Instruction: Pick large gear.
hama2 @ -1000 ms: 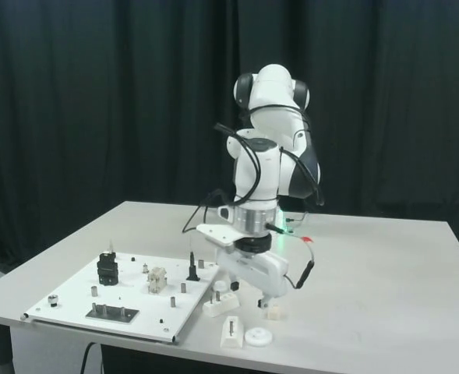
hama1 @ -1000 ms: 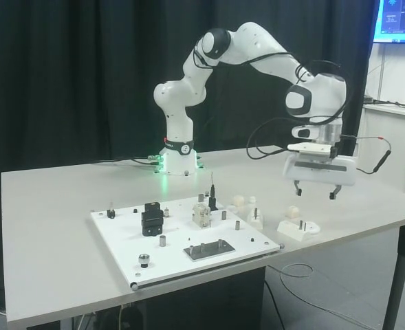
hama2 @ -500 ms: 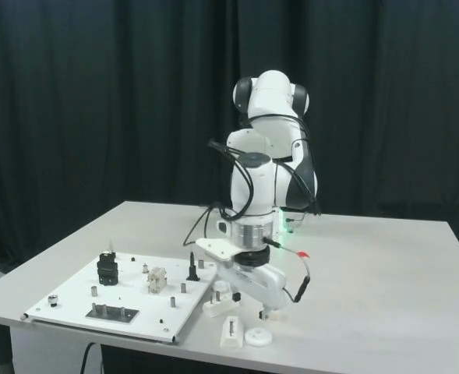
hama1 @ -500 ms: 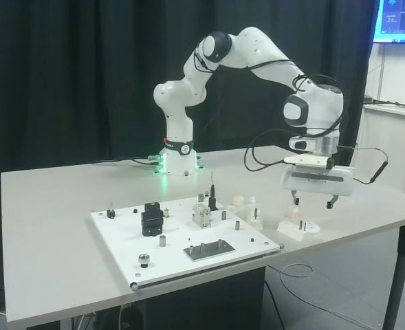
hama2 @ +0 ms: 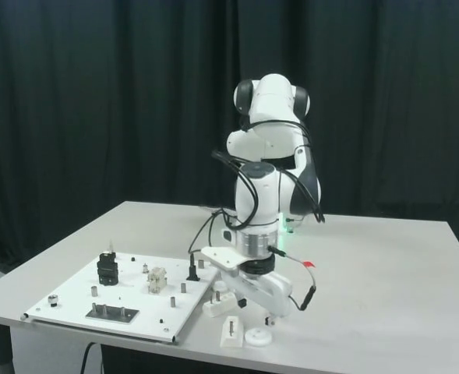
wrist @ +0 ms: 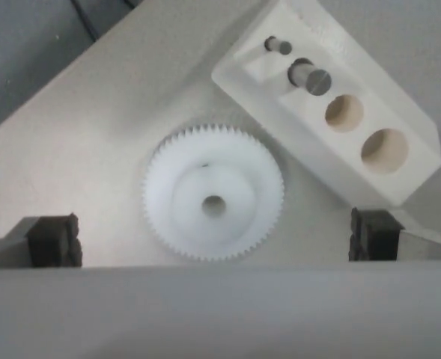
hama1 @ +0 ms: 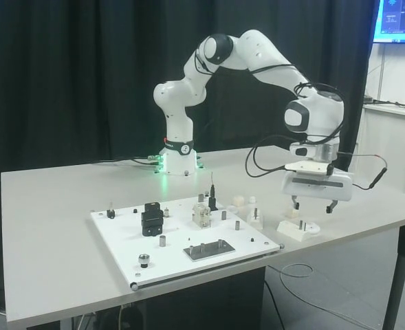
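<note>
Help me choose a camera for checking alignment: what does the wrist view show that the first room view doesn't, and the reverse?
Only the wrist view shows the large gear's teeth and centre hole, lying between the open jaws, and the white block's holes and pins. Only the first room view shows the arm, the white board of parts and the gripper hovering above the table. Both show gear and block side by side.

The large gear (wrist: pixel 213 193) lies on the table (wrist: pixel 78 134) just beside the holder block (wrist: pixel 332 105).
</note>
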Robot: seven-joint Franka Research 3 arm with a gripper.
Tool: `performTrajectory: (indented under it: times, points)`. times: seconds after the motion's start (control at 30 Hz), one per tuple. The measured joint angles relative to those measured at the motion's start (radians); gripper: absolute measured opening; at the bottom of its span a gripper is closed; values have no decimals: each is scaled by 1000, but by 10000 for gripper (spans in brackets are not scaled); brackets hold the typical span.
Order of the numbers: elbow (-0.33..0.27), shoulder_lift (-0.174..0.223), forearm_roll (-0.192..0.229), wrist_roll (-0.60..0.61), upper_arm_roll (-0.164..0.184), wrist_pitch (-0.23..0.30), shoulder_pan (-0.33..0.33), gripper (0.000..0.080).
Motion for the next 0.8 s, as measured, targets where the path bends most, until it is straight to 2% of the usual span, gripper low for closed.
performTrajectory:
  times: [0.53,0.8]
  points:
    - [-10,25,6,21,11,54,3,800]
    - [-33,26,6,21,12,81,6,800]
